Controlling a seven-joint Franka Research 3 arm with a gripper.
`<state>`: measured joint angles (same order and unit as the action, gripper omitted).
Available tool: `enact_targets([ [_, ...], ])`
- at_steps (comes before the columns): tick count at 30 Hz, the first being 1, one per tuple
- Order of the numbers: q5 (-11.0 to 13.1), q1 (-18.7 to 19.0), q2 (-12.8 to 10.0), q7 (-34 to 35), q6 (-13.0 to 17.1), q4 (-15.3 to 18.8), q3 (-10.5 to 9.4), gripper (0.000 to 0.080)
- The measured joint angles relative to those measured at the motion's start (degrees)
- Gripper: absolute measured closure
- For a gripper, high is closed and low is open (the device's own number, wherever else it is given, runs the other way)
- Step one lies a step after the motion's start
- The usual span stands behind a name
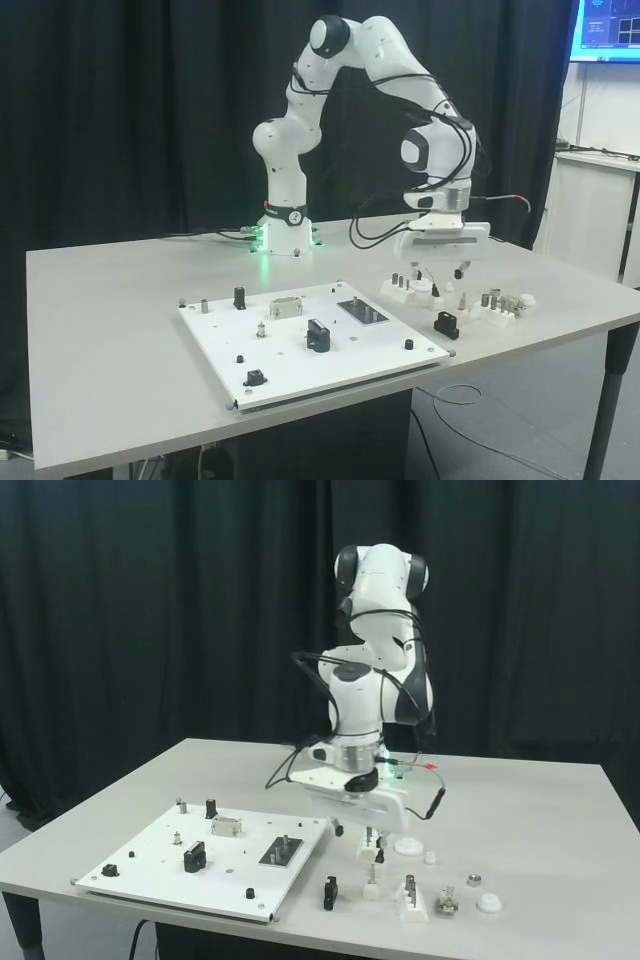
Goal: Pick USB.
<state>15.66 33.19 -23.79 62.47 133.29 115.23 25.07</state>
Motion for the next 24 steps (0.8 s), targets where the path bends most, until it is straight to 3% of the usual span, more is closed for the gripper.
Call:
enact_targets([
  [10, -0.2, 2.6, 0.1, 0.5, 2.1, 2.1, -0.27, 0.0003],
  [24, -0.7, 2.9, 0.2, -0.3, 6.5, 5.5, -1.47, 0.0003],
])
